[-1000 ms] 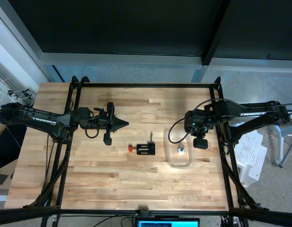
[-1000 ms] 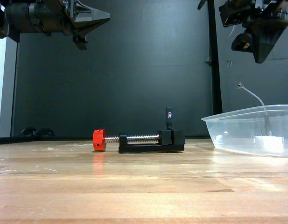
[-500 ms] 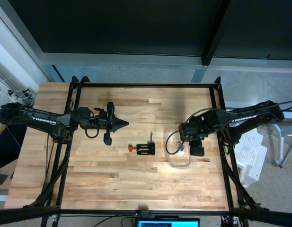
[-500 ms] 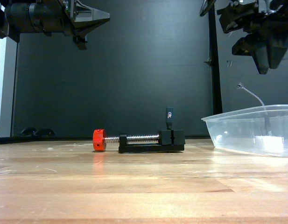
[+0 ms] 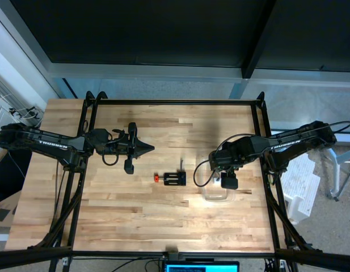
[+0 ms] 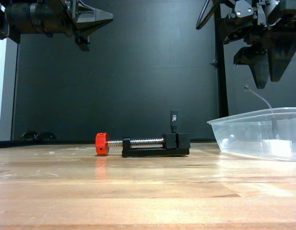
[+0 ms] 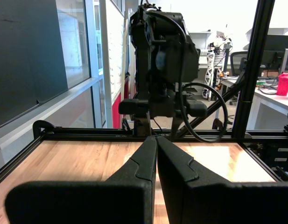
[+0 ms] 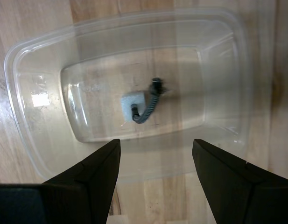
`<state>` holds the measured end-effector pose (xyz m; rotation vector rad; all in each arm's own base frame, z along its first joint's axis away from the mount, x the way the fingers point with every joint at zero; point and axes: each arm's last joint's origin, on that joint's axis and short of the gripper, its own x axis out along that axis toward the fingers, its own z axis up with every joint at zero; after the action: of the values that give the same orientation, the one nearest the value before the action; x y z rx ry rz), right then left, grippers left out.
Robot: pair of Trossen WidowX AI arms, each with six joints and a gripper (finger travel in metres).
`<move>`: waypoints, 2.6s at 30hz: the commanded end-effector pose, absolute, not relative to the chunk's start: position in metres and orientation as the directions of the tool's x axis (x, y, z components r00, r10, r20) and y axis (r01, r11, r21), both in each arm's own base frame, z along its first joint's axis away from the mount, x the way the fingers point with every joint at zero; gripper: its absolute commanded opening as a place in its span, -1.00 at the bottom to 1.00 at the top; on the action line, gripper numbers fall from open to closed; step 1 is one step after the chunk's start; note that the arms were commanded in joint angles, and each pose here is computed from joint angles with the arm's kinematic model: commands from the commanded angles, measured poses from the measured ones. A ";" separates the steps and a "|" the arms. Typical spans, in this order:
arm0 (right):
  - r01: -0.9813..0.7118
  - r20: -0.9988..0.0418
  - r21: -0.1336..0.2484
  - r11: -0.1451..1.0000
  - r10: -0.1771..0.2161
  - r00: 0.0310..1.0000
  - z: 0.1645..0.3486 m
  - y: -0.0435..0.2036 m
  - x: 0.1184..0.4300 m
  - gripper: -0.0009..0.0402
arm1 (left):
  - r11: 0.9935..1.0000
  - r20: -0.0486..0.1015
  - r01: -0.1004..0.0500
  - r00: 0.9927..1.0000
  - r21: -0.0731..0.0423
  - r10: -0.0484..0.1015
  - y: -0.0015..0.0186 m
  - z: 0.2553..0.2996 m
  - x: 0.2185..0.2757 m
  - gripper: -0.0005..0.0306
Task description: Pick the USB-C connector and install on taskboard
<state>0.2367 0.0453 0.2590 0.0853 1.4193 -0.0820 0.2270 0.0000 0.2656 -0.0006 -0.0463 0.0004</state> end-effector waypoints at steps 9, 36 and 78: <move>0.091 -0.989 0.014 0.996 0.000 0.151 0.236 0.055 0.243 0.09 | 1.000 0.046 0.000 0.999 -0.001 0.000 0.0000 0.2657 0.2270 -0.96; 0.108 -0.983 0.031 0.994 0.010 0.184 0.188 0.058 0.239 0.09 | 1.000 0.047 0.000 0.999 -0.001 0.000 0.0000 0.2657 0.2270 -0.96; 0.077 -0.981 0.039 0.996 0.023 0.195 0.180 0.061 0.238 -0.68 | 1.000 0.047 0.000 0.999 -0.001 0.000 0.0000 0.2657 0.2270 -0.96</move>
<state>0.2381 0.0609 0.1797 0.0847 1.3762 -0.0373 0.2270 0.0000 0.2657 -0.0010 -0.0467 0.0007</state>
